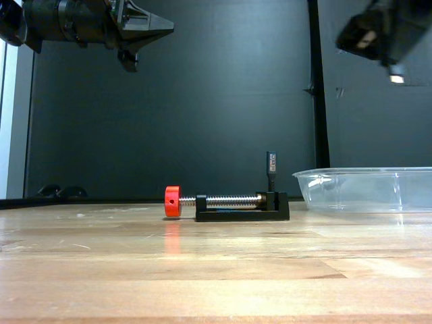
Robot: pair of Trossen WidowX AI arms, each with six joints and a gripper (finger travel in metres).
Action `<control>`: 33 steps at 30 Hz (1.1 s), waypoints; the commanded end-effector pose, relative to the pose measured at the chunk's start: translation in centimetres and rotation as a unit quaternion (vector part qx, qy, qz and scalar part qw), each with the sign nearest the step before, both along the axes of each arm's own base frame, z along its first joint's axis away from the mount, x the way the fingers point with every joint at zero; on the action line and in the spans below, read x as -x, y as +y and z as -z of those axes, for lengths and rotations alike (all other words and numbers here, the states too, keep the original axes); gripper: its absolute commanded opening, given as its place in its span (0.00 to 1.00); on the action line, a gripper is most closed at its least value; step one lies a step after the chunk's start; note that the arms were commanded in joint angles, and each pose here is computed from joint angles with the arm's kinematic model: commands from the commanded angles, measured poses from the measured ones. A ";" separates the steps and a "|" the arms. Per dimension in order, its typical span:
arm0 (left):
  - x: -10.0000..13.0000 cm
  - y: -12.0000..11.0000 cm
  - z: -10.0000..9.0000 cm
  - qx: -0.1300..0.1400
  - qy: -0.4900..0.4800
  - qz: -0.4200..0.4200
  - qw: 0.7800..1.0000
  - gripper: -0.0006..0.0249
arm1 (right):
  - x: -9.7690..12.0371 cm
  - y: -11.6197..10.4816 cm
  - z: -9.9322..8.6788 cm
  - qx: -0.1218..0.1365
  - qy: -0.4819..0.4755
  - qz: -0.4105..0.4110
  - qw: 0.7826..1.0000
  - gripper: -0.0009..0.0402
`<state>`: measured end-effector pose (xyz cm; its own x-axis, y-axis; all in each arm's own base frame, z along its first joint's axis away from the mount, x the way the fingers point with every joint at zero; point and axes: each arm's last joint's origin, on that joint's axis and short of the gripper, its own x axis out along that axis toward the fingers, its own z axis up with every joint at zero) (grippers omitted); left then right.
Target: Remove the USB-C connector from the USB-C receptacle and place in the container
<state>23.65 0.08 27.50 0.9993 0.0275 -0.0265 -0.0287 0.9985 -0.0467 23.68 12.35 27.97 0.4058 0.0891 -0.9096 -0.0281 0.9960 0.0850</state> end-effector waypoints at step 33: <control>0.0 0.0 0.0 0.000 0.000 0.000 1.000 0.02 | 4.7 3.7 5.3 -0.007 0.046 0.006 0.999 0.02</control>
